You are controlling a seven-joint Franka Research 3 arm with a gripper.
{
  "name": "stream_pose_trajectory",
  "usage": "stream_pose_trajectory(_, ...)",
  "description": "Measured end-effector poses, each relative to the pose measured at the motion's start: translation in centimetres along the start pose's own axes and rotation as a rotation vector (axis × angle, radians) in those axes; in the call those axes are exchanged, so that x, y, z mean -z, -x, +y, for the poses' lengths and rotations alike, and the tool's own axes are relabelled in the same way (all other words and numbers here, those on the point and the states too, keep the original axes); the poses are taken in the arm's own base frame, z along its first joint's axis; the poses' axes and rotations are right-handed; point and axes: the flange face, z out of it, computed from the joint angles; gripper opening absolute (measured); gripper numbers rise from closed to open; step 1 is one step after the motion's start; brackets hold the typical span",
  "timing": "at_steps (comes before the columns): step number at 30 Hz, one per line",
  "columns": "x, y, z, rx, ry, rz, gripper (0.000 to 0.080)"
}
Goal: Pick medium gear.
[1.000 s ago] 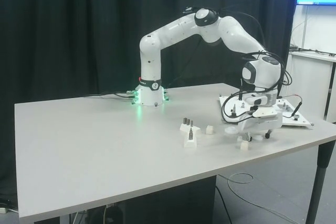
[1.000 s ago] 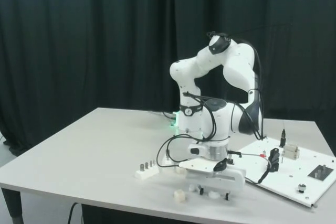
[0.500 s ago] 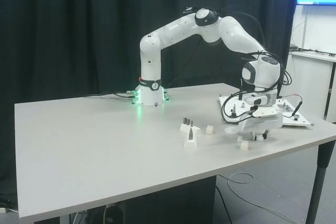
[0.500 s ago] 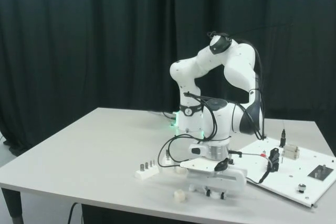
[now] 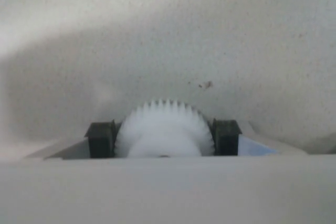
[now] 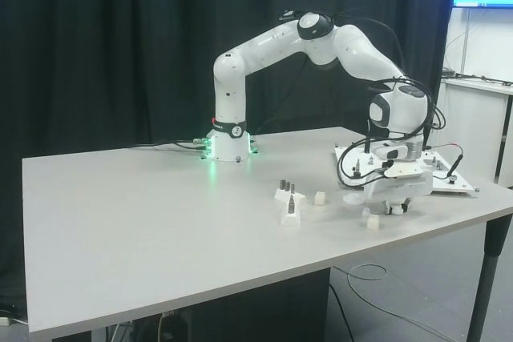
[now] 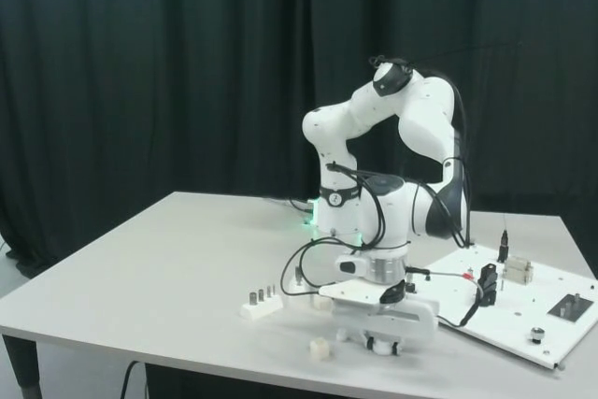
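The medium gear (image 5: 164, 129) is a white toothed wheel, and it sits squeezed between my two black fingertips (image 5: 101, 139) in the wrist view. My gripper (image 5: 164, 139) is shut on it, low over the grey table near the front edge. In the first room view the gripper (image 6: 394, 207) hangs under the white hand, beside the white board. In the second room view the gripper (image 7: 381, 344) shows the gear as a small white lump between the fingers. I cannot tell whether the gear still touches the table.
A small white block (image 6: 371, 223) lies just in front of the hand, and a flat white disc (image 6: 351, 197) beside it. A white peg holder (image 6: 288, 198) and another white block (image 6: 320, 197) stand nearby. The white assembly board (image 7: 523, 310) lies close to the hand.
The fingers have closed in from either side onto the gear. The hand has risen slightly from the table.
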Motion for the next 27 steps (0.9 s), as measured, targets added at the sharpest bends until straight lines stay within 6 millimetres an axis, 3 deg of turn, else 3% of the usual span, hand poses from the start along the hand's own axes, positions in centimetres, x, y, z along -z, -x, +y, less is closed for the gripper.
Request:
stream_pose_trajectory(11, 1.7, -0.3, -0.2, -0.007, -0.015, 0.01, 0.04)
stream_pose_trajectory(27, 2.6, -0.2, -0.3, -0.006, -0.02, 0.009, 0.0399)
